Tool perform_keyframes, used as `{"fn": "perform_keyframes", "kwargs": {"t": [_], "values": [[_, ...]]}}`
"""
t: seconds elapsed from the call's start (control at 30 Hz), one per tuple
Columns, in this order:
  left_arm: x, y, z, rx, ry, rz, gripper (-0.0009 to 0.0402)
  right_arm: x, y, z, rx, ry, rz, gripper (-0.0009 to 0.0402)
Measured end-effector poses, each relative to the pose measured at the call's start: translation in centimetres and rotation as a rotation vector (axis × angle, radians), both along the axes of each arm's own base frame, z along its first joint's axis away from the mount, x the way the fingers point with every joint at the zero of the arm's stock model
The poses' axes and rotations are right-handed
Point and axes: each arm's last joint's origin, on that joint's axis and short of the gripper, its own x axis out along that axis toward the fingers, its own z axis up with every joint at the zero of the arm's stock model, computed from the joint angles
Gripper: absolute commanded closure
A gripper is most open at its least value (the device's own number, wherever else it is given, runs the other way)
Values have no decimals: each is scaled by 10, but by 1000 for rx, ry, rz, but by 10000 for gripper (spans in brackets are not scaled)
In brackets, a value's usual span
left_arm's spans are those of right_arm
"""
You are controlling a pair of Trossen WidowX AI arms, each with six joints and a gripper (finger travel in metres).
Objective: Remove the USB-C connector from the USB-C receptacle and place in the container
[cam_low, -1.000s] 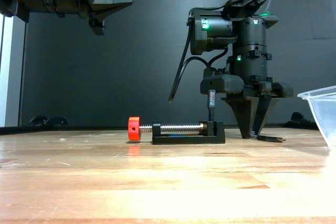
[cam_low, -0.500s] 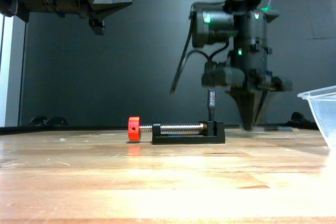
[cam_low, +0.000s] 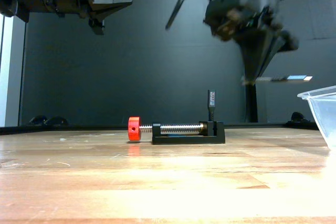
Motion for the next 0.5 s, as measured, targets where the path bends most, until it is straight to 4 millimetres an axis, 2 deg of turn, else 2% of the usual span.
{"fn": "perform_keyframes", "kwargs": {"t": [0.2,0.5], "values": [[0,0,0,0,0,0,393,-11,45,14,10,-16,140,393],[0,0,0,0,0,0,393,-42,97,12,23,39,326,393]]}}
